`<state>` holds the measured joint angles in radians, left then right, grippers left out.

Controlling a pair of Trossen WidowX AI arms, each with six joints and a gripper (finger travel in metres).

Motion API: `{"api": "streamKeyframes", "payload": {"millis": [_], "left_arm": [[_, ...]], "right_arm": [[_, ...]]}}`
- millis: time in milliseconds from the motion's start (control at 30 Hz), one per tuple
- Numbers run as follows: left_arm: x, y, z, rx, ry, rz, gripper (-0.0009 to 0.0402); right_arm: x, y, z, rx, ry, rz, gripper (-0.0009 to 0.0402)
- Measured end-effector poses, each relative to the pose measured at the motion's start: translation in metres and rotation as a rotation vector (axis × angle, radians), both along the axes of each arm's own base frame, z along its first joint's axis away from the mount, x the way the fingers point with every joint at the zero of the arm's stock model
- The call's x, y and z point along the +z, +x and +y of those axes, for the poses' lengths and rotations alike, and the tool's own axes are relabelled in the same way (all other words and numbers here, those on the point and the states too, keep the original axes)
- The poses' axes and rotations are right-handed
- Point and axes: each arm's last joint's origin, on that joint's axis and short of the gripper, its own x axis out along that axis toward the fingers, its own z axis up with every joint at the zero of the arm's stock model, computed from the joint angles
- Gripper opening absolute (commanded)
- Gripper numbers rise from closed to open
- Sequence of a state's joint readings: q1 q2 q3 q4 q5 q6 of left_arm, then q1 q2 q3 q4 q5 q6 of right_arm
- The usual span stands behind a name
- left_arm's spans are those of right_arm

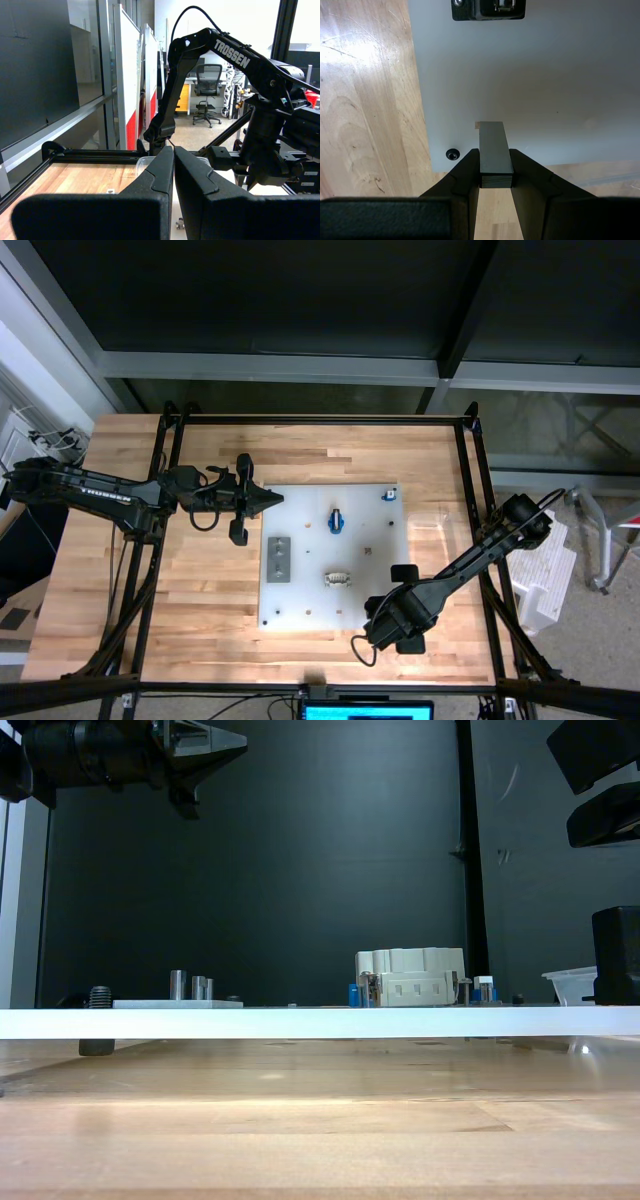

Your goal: Pick the 16mm bar and install on taskboard

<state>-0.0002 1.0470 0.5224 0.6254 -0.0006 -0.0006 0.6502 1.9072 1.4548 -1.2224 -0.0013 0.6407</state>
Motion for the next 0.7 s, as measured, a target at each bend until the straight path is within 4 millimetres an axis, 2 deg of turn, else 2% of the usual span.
{"api": "streamKeyframes", "payload": {"millis": [700], "left_arm": [[0.0002, 0.0, 0.0, 0.0, 0.0, -0.001, 0.0]], "right_arm": [[-0.0068, -0.0004, 0.001, 0.002, 0.02, -0.007, 0.0]]}}
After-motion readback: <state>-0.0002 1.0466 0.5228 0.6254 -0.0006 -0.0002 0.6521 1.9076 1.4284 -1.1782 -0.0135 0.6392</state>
